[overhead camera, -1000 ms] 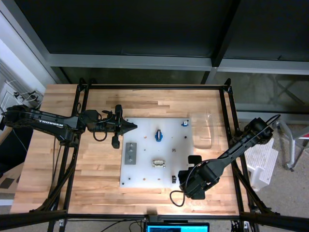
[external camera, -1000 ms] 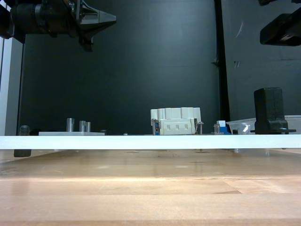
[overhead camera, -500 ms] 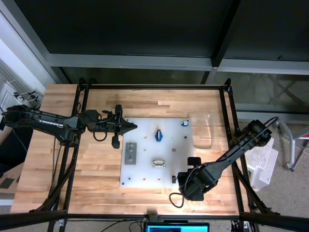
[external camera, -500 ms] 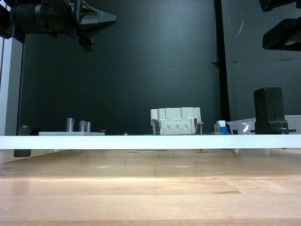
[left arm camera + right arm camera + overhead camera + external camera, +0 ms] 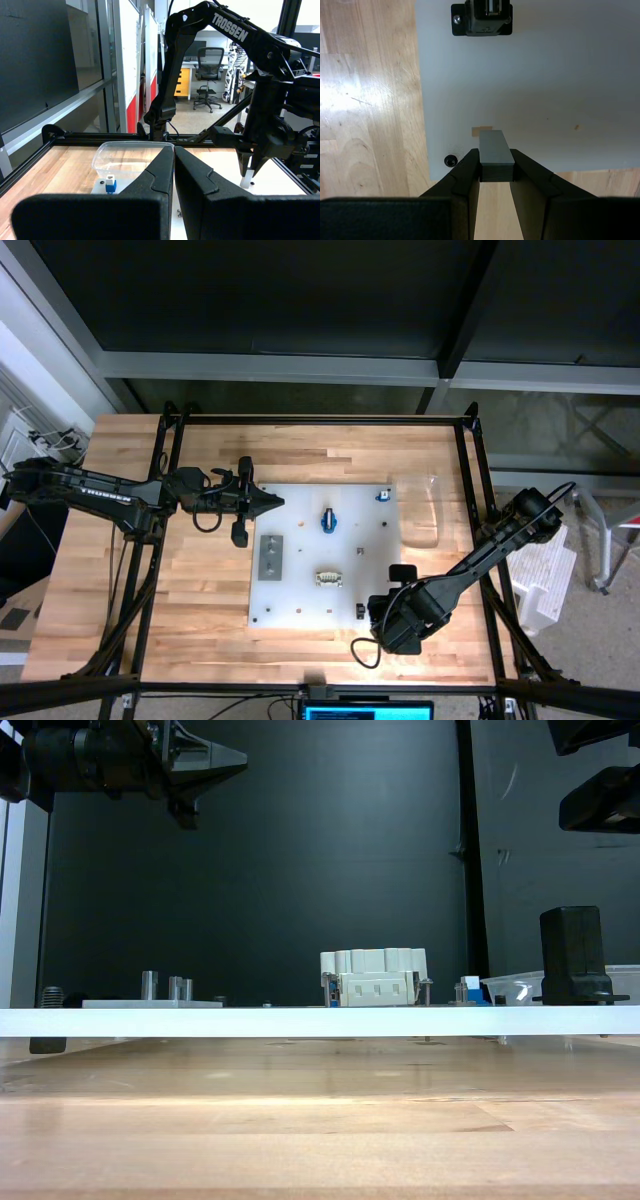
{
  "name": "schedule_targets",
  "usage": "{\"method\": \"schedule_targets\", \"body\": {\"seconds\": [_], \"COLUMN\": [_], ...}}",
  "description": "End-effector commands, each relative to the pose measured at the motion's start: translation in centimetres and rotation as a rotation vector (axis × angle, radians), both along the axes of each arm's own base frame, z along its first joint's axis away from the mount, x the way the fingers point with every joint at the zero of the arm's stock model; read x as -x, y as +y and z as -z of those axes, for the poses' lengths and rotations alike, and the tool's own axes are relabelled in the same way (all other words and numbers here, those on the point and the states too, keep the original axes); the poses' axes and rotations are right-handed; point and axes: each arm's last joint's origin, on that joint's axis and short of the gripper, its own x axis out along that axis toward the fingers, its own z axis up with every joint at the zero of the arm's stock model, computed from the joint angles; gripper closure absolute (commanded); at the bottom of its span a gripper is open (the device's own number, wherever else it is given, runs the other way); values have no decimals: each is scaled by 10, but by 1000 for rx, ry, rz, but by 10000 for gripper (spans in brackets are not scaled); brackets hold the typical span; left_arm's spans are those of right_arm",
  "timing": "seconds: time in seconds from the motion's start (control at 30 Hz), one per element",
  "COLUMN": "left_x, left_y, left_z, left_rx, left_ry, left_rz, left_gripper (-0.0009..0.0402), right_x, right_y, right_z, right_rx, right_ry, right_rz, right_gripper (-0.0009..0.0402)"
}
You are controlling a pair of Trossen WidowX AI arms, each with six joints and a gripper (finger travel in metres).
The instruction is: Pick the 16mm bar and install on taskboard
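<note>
Bar [image 5: 496,150], grey with a flat, square-cut end, is pinched between the two black fingers of the right gripper [image 5: 496,169], which press on both of its sides. It hangs over the near right corner of the taskboard [image 5: 545,75], its end pointing at a small tan mark on the white surface. A dark screw [image 5: 450,160] sits just beside it at the board's edge, and a black connector [image 5: 481,17] stands further along.

The left gripper [image 5: 268,502] hovers high above the board's far left corner, its jaws pressed together and gripping nothing.

The board lies flat on a pale wooden table [image 5: 150,610] inside a black frame [image 5: 320,421]. It carries a grey block [image 5: 271,556], a blue fitting [image 5: 329,520] and a white connector [image 5: 328,580]. A clear tray [image 5: 420,510] rests by its far right edge. Dark shelving closes the back; the left wrist view looks past the right arm into a lit office with a chair [image 5: 206,75]
</note>
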Motion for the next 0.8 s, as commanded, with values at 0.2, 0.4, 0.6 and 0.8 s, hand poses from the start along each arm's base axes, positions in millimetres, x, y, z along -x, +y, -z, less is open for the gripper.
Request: {"method": "schedule_targets", "body": {"seconds": [0.2, 0.4, 0.6, 0.8], "left_x": [0, 0, 0, 0], "left_y": [0, 0, 0, 0], "left_z": [0, 0, 0, 0], "left_rx": [0, 0, 0, 0], "left_ry": [0, 0, 0, 0], "left_rz": [0, 0, 0, 0], "left_gripper": [393, 393, 393, 393], "right_x": [0, 0, 0, 1], "right_y": [0, 0, 0, -1], "right_z": [2, 4, 6, 7], "right_rx": [-3, -6, -8, -7], "right_ry": [-2, -7, -8, -6], "right_rz": [2, 3, 3, 6], "right_gripper": [387, 387, 387, 387]}}
